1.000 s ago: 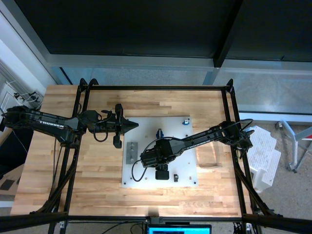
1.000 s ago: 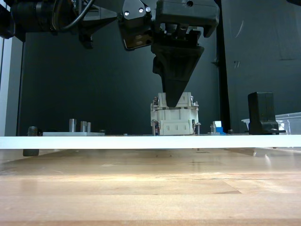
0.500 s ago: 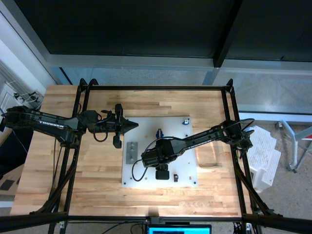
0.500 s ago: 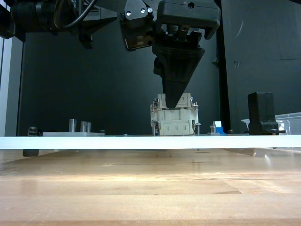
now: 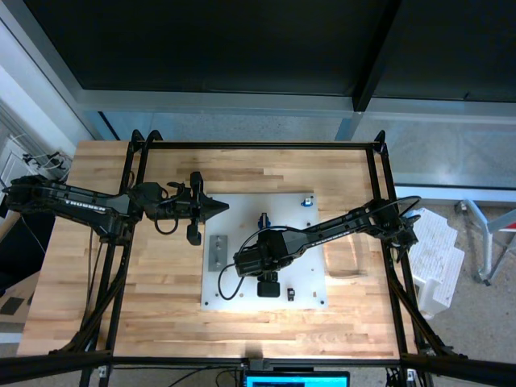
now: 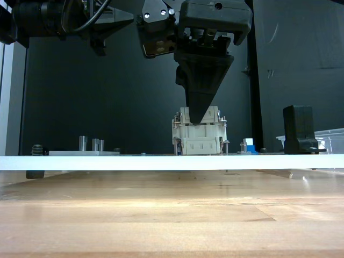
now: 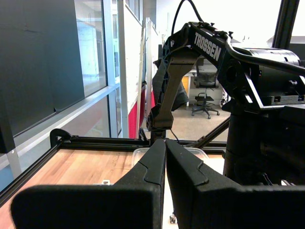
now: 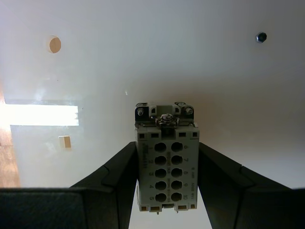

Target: Pick the HAN10E connector and install on the hub

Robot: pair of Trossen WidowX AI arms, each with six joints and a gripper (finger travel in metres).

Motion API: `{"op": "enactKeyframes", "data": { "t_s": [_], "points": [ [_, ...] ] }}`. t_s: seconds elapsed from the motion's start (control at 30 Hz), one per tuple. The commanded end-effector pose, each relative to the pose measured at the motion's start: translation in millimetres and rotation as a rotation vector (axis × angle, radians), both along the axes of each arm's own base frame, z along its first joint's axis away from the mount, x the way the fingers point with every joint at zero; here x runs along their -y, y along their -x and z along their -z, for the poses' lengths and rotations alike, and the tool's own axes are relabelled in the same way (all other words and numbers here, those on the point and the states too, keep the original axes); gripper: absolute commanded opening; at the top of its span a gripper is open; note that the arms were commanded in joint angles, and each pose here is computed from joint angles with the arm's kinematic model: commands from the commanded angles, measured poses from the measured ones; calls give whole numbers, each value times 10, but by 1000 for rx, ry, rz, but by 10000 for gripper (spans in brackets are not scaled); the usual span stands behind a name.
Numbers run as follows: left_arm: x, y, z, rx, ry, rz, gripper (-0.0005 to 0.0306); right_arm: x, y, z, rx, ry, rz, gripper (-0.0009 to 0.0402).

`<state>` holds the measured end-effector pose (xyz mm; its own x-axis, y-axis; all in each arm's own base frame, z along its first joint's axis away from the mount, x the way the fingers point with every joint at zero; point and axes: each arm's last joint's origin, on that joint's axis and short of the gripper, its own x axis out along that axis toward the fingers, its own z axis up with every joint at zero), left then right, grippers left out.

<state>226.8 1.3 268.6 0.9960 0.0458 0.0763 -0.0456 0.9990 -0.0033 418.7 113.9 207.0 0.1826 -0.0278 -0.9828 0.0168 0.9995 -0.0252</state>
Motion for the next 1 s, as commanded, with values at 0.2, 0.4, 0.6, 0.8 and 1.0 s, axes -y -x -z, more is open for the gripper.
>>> {"op": "enactKeyframes", "data": {
  "t_s": [0.2, 0.4, 0.6, 0.8, 1.0],
  "points": [
    [-1, 0, 0, 0, 0, 0, 0, -3, -1, -16, 10, -2, 2, 139],
    [0, 0, 0, 0, 0, 0, 0, -12, 8, -39, 15, -5, 1, 204],
    [0, 0, 0, 0, 0, 0, 0, -16, 29, -103, 29, -10, 7, 272],
    [-1, 0, 0, 0, 0, 0, 0, -13, 99, -256, 44, -15, 2, 315],
    [0, 0, 0, 0, 0, 0, 0, 17, 239, -411, 62, -21, 0, 318]
  ]
}}
